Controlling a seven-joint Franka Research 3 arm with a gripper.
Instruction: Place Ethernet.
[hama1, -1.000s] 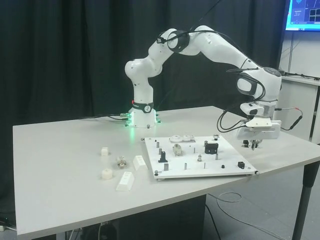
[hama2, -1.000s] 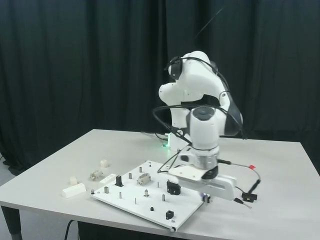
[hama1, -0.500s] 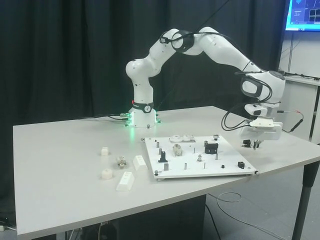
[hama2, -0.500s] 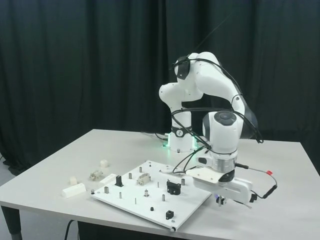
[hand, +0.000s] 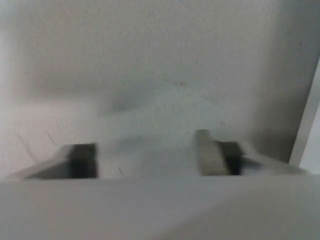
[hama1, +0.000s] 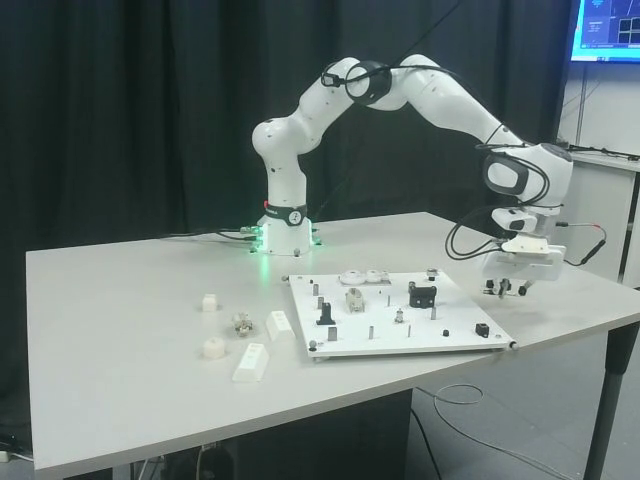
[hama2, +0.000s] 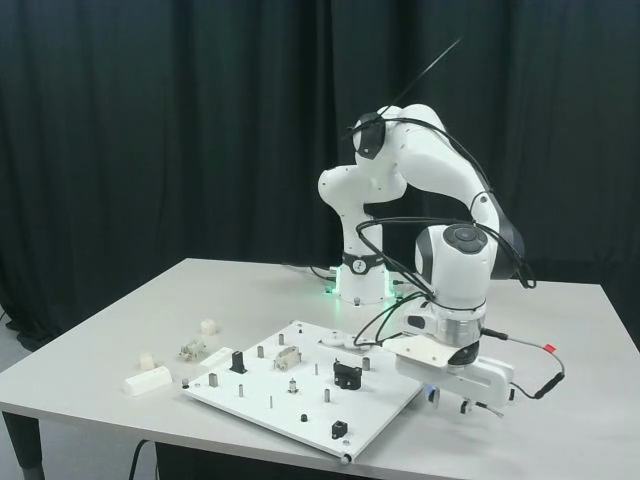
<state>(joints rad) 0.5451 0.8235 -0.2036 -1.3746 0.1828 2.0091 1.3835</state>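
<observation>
Ethernet piece (hama1: 482, 329) (hama2: 339, 430): small black block, upright on white board (hama1: 385, 345), near its front corner.

The flat grey table (hama1: 120, 300) carried a white rectangular board (hama1: 400, 335) studded with small black and grey fittings, near its front edge. Beside the board lay several small white blocks (hama1: 252, 362) and a little metal connector (hama1: 241, 323). The arm's white base (hama1: 285, 235) stood farther back.

A white board (hama1: 400, 325) studded with small black and grey fixtures lies on the grey table (hama1: 130, 340) just beside the hand, with loose white blocks (hama1: 252, 362) well beyond it.
</observation>
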